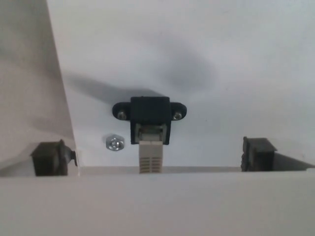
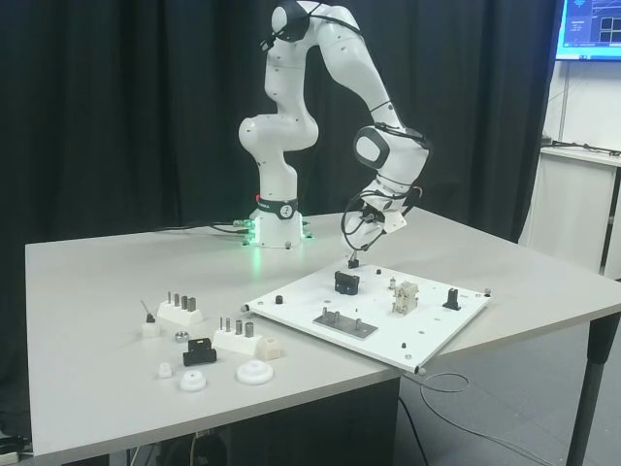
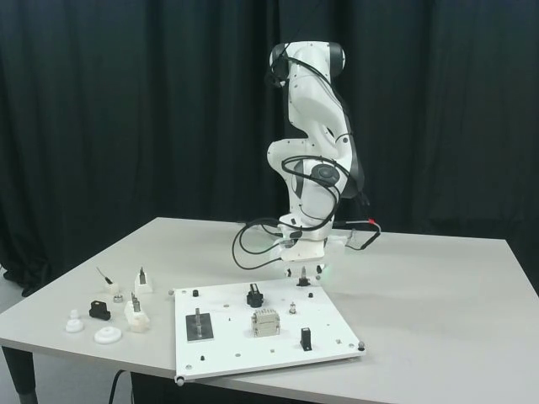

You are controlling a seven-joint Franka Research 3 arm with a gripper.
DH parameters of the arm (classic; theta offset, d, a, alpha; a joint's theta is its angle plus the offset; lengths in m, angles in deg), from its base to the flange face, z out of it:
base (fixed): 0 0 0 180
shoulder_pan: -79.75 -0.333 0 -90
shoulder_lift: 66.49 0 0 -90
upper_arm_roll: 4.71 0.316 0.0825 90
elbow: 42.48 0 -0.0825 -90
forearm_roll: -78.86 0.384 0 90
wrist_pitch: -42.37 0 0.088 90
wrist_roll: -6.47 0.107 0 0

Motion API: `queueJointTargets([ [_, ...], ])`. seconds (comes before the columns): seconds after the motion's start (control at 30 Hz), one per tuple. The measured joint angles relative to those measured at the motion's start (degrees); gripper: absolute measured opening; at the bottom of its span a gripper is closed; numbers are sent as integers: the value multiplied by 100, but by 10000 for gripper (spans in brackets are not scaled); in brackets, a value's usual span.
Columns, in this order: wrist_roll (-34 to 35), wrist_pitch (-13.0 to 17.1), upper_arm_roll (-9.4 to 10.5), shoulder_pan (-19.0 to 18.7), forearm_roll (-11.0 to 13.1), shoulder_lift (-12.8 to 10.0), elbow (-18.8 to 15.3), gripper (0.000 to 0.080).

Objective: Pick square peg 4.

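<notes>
Jaws [image 2: 352,260] over white board [image 2: 427,335] edge, gap wide (nothing pinched) — black socket [image 1: 150,118] below, poss. plug inserted.

You will find the white arm [image 3: 310,160] bent over the far edge of the white board [image 3: 265,337]; small white parts [image 3: 108,334] lie apart on the grey surface [image 3: 438,311].
</notes>
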State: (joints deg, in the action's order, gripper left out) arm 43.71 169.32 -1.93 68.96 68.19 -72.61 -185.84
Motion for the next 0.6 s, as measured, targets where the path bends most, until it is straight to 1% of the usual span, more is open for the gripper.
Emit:
queueJointTargets([
  [0.07, 0, -7, 0, 0, 0, 3, 5, 766],
  [0.1, 0, -10, 0, 0, 0, 4, 6, 793],
  [0.6, 0, -23, 0, 0, 0, 30, 20, 800],
])
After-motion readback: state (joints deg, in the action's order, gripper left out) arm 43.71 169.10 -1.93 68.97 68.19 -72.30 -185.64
